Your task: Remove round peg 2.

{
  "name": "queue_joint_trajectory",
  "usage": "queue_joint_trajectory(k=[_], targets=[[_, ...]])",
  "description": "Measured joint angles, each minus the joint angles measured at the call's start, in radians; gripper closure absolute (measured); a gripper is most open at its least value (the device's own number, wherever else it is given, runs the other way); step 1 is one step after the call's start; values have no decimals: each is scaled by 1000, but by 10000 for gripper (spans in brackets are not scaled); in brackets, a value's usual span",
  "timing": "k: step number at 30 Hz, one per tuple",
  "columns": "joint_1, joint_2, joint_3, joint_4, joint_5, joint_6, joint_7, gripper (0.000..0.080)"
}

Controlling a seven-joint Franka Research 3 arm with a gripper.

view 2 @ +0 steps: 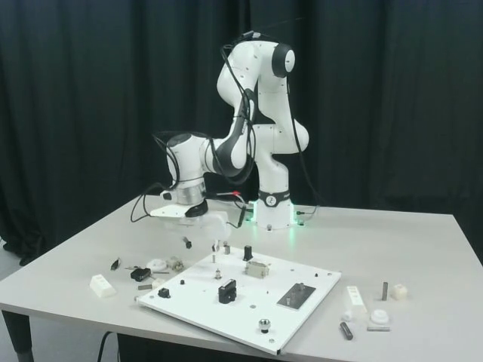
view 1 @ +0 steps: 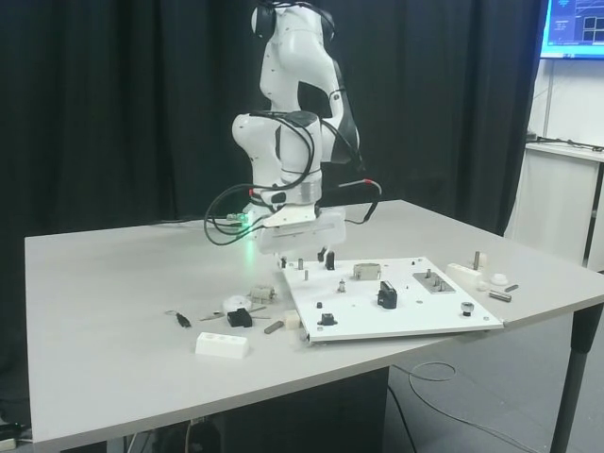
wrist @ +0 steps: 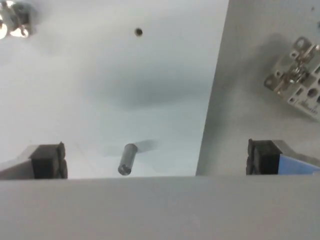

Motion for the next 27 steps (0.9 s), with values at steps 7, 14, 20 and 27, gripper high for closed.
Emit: queue_joint_trajectory(k=[7,14,20,27], targets=[[13,-2,0,-57,0,76,19,3],[29,-3,0,-98,1,133,33,3],[40,-3,0,-120,2,159,39,3],[47,-3,2,-134,3,175,45,3]])
